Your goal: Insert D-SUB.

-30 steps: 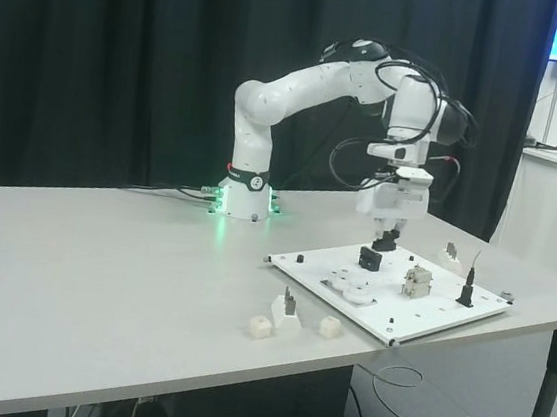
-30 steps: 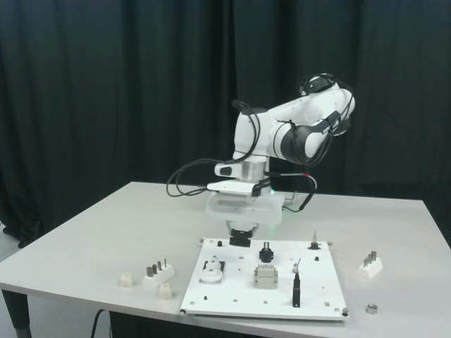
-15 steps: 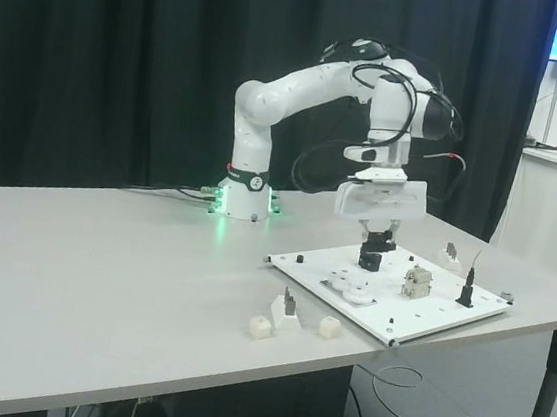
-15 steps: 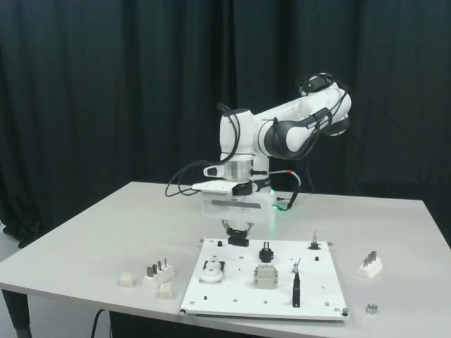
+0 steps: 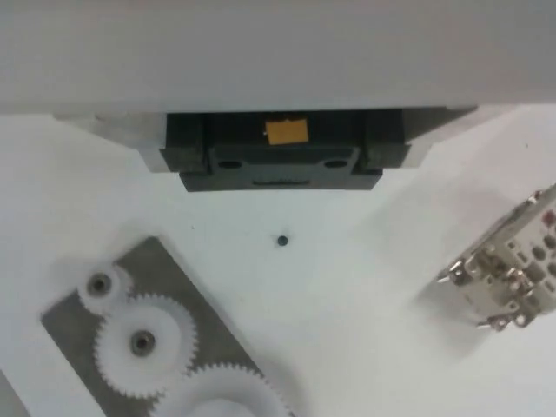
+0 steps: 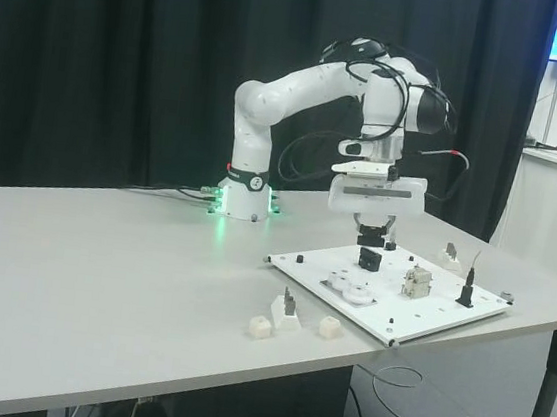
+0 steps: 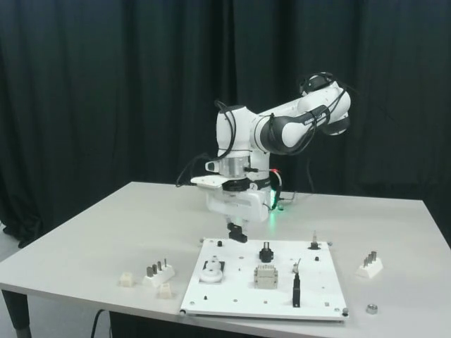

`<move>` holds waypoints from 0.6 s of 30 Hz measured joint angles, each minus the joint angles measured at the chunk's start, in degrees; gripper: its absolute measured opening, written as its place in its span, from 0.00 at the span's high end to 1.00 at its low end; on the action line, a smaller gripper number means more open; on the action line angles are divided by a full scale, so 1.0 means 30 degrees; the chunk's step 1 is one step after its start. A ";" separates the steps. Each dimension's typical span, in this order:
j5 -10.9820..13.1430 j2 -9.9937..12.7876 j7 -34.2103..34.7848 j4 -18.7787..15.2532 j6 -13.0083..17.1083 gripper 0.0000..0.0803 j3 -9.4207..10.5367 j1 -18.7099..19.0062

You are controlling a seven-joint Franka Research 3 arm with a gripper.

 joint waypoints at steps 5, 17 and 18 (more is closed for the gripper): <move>-0.0716 -0.0137 0.1794 -0.0065 -0.0151 0.53 -0.0166 0.0335; -0.2181 -0.0194 0.7005 -0.0287 -0.0388 0.53 -0.0632 0.1446; -0.2208 -0.0194 0.7598 -0.0335 -0.0388 0.53 -0.0679 0.1548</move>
